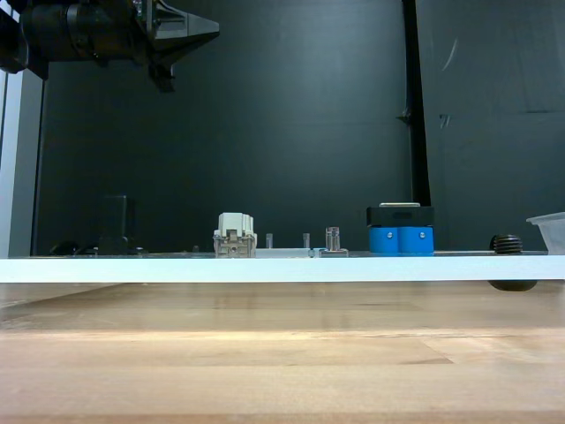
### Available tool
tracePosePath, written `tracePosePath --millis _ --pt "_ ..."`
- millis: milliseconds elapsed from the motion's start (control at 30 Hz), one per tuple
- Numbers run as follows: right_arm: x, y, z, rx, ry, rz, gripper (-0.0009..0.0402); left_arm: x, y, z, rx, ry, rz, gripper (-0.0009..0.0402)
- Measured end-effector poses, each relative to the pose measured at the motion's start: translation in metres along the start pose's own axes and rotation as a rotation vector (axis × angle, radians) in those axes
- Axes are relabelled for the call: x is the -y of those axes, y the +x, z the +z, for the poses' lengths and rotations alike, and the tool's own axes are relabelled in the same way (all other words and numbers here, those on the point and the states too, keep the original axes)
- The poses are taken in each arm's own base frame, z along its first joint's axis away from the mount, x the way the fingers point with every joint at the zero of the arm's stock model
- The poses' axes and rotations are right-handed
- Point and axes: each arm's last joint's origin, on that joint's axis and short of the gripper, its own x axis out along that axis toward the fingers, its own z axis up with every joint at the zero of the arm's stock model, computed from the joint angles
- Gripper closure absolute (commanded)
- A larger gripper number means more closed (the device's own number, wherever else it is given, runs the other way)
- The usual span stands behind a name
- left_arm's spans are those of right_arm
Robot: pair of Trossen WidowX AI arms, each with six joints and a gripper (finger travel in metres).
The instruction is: Pick the RJ45 connector and install on taskboard
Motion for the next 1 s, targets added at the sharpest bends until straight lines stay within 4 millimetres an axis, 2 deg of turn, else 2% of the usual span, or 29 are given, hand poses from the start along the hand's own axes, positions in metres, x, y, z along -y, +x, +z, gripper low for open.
tracePosePath --millis 1000 --pt "0.0003 -0.0001 -0.0004 -0.01 -0.008 0.0 0.0338 0.0 0.0 -0.0002 -0.001 0.0 0.0 0.0393"
